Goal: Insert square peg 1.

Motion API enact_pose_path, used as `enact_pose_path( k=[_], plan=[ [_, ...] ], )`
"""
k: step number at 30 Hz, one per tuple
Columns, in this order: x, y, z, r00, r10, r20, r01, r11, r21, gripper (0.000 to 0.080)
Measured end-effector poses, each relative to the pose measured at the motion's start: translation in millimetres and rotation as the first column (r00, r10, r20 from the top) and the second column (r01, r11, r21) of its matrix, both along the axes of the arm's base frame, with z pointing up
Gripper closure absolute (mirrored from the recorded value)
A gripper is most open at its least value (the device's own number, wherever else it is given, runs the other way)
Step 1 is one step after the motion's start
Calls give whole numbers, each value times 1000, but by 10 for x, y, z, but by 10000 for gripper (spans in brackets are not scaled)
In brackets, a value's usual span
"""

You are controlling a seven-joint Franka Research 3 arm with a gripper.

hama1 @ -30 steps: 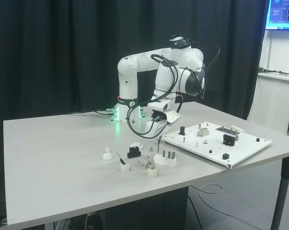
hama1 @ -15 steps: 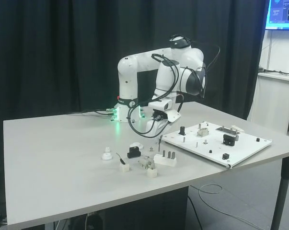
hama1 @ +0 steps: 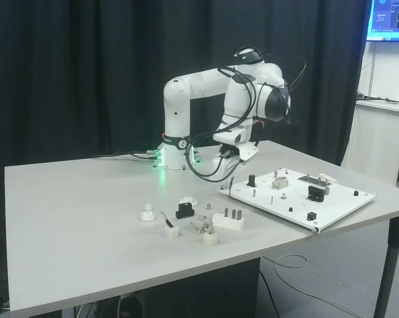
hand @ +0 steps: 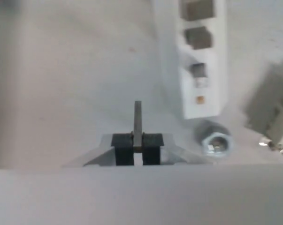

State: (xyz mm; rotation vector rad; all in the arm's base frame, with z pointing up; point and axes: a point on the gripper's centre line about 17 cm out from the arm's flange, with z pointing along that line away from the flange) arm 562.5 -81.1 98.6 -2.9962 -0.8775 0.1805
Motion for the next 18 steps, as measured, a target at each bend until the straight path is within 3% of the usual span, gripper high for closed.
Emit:
enact_pose_path(
  k=[11,18],
  plan=[
    [-147,506,232,997,-62,-51,63,998,15,767],
    [-204,882,326,996,-68,-65,69,997,27,767]
  ],
)
